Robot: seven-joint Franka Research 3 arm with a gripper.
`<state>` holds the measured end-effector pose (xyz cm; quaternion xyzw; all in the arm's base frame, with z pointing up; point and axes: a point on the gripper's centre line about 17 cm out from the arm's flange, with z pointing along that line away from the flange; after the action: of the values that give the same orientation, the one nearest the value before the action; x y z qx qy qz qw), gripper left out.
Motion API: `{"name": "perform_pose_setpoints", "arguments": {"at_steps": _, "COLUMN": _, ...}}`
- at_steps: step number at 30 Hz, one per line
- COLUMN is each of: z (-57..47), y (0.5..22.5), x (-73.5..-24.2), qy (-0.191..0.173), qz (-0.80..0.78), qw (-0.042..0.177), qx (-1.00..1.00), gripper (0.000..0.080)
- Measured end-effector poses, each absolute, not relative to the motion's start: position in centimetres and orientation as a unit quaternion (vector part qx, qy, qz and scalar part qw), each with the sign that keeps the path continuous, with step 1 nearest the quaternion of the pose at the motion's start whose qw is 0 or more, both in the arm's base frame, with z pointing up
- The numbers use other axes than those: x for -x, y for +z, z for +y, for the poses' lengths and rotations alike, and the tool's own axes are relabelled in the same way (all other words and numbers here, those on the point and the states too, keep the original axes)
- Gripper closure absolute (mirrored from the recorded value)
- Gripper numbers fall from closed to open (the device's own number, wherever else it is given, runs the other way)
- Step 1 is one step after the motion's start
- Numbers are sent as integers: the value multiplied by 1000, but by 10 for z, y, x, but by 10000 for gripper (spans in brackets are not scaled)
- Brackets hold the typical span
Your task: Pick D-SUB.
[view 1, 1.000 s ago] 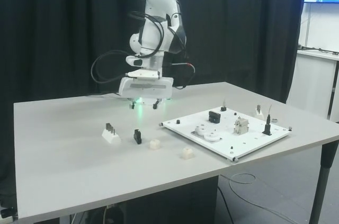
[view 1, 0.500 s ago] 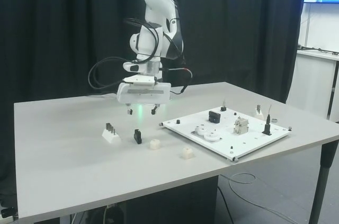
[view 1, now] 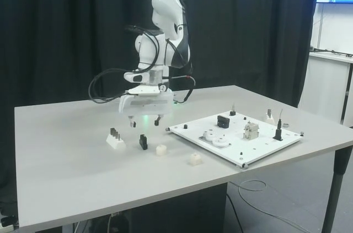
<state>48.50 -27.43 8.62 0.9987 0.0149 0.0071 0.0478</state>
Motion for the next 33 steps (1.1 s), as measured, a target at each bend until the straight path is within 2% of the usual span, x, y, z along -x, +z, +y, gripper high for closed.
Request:
{"name": "perform_pose_setpoints", "arguments": {"at_steps": 10, "z": -285, "y": 64, "x": -480, "qy": -8, "qz": 25, "qw": 36, "qx": -999, "gripper": 3}}
{"name": "perform_pose_setpoints", "arguments": {"at_steps": 16, "z": -283, "y": 52, "x": -470, "qy": -20, "qz": 12, "qw": 22, "qx": -999, "gripper": 3}}
{"name": "perform_pose_setpoints", "arguments": {"at_steps": 25, "z": -273, "y": 43, "x": -460, "qy": -31, "qz": -5, "qw": 1, "qx": -999, "gripper": 3}}
{"name": "perform_pose_setpoints", "arguments": {"at_steps": 33, "z": -271, "y": 39, "x": -457, "qy": -32, "qz": -14, "qw": -4, "qx": -999, "gripper": 3}}
